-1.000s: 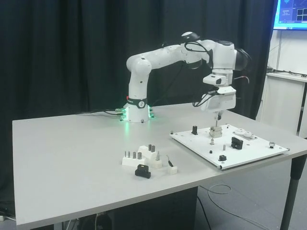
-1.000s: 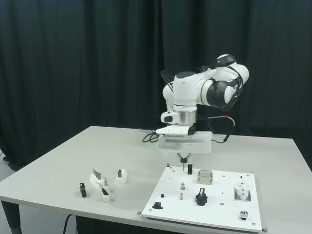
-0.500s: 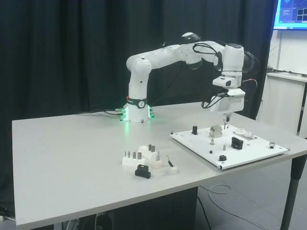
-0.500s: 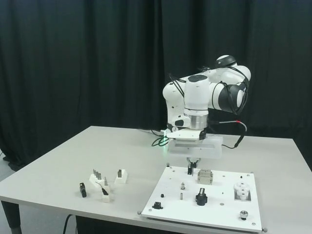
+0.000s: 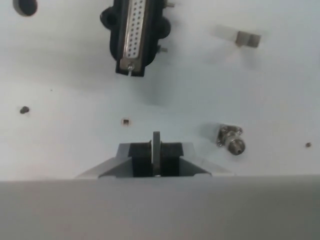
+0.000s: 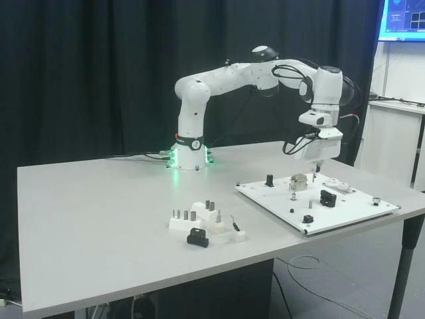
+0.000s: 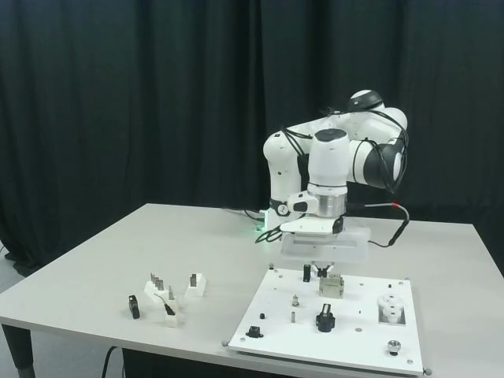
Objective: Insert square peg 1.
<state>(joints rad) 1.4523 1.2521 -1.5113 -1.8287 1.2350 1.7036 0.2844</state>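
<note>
In the wrist view my gripper [image 5: 156,161] is shut on a thin grey square peg [image 5: 156,146] that sticks out between the black fingers [image 5: 140,160]. Just beyond the peg's tip, slightly to one side, a small square hole [image 5: 125,121] shows in the white board [image 5: 75,140]. The room views show the gripper [image 6: 315,167] [image 7: 320,270] hanging low over the back part of the white board [image 6: 345,206] [image 7: 346,342], close to a grey connector block [image 6: 298,183] [image 7: 331,285].
On the board are a black multi-pin connector [image 5: 134,35], a small grey block [image 5: 248,38], a metal screw fitting [image 5: 231,141] and black parts [image 7: 324,320]. White holders with spare pegs [image 6: 196,214] [image 7: 167,293] and a black part [image 6: 197,236] stand on the grey table.
The arm has swung sideways along the board's back edge while its wrist turned. The gripper now hangs by the grey connector block, still holding the peg.
</note>
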